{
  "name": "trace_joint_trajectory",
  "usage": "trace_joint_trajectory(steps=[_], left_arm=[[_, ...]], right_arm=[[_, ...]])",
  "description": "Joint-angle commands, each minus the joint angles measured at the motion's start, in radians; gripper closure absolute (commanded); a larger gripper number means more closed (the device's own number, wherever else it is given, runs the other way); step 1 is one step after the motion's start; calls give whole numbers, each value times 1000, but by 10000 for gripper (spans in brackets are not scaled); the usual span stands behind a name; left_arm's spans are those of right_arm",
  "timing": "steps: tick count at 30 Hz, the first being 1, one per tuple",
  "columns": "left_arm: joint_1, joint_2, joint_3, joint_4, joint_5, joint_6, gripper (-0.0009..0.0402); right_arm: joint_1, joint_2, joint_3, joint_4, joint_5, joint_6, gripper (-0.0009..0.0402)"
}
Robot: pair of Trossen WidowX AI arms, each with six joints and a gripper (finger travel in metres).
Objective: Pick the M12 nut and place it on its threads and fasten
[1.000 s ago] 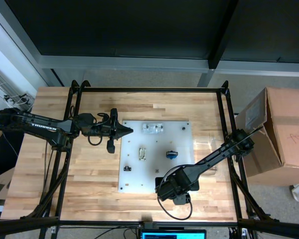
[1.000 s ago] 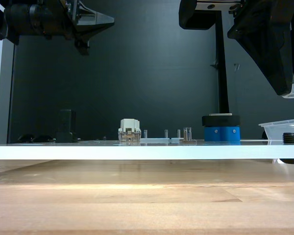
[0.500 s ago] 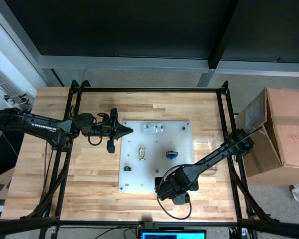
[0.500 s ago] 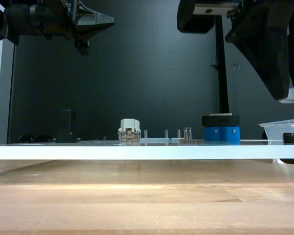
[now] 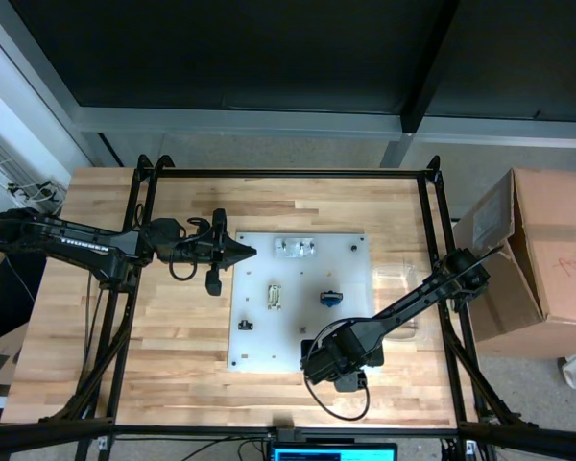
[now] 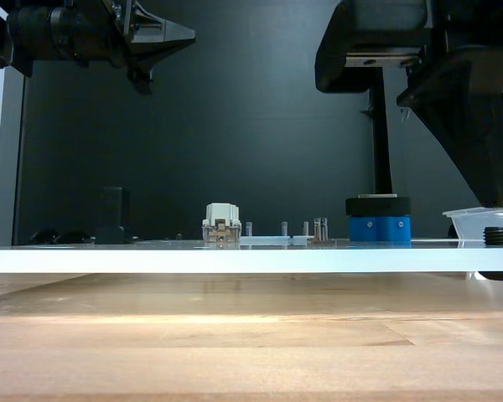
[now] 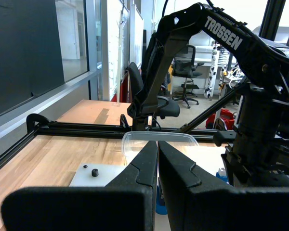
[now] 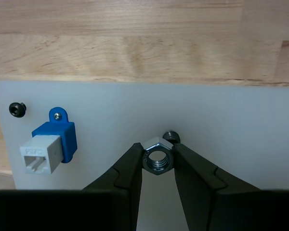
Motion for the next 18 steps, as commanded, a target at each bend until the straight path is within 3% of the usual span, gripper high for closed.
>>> trace_joint_trajectory(steps=[1,11,18], left_arm=[[0,0,0,0,0,0,393],[0,0,0,0,0,0,393],[0,0,0,0,0,0,393]], right_arm=[[0,-2,-6,-1,-3,4,366],[-1,-6,-58,48,-7,21,366],[-2,-7,-103,90,-49,31,366]])
